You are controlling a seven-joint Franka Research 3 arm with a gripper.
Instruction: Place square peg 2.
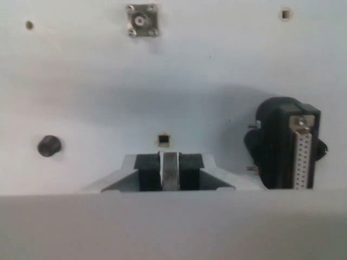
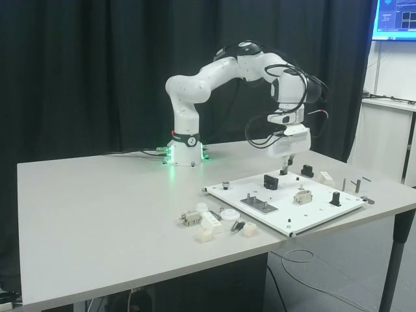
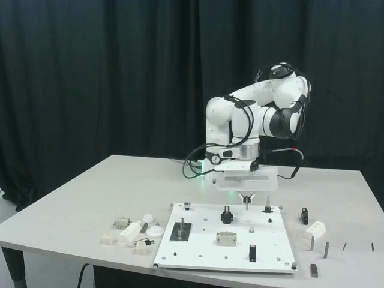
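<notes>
The white arm's gripper [image 1: 170,172] hangs low over the far part of the white square board [image 3: 198,252], its black fingers [image 1: 147,172] clamped on a thin grey square metal peg [image 1: 170,169] held upright. In the wrist view the peg's end sits just beside a small square hole [image 1: 163,141] in the board, seemingly not yet in it. A black multi-pin connector block [image 1: 290,146] stands near the gripper, a small black round knob [image 1: 49,145] on its other side. Small white parts [image 2: 211,224] lie loose on the grey tabletop [image 2: 97,201].
</notes>
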